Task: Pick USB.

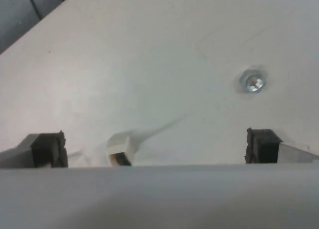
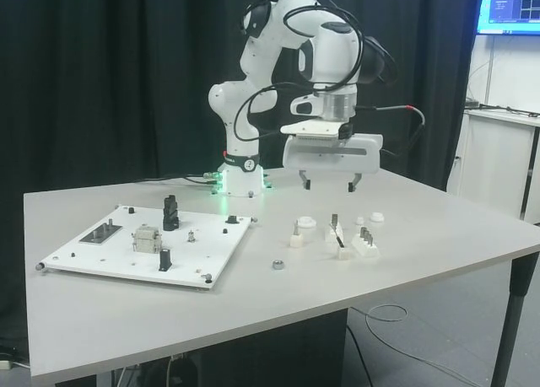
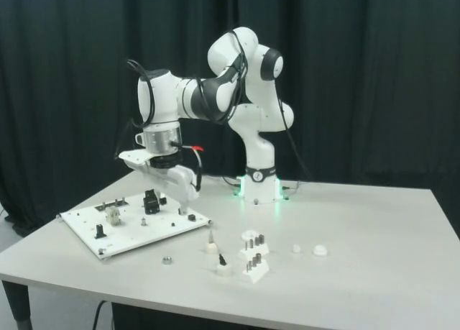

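Note:
My gripper hangs open well above the table, with nothing between its fingers. Below and in front of it stands a group of small white holders with dark upright parts. One of them, a white base with a slim black piece, looks like the USB, though I cannot tell for sure. In the wrist view the gripper shows both black pads wide apart. A small white block with a dark end lies between them, closer to one finger and partly hidden by the hand.
A white board with several fixtures lies on the table beside the holders. A metal nut lies between the board and the holders, also the nut. Two round white caps sit further off. The arm's base stands behind.

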You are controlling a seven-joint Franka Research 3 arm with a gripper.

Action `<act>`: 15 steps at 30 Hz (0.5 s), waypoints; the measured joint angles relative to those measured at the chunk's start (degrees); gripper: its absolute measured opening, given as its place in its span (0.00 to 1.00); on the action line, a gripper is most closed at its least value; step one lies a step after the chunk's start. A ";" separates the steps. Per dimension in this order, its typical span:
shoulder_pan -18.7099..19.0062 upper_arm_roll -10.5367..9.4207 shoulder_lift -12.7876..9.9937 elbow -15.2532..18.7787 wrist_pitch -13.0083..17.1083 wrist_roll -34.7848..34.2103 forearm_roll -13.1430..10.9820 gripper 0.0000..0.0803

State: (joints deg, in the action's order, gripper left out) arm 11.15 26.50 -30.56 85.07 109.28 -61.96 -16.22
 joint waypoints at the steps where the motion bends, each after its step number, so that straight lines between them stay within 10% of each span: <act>1: 0.00 -0.01 0.00 0.00 -0.12 -0.09 -0.39 1.00; 15: 0.24 -0.23 -0.09 1.02 -3.19 -0.01 -4.51 1.00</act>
State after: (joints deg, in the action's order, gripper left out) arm 11.39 26.27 -30.65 86.09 106.09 -61.97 -20.73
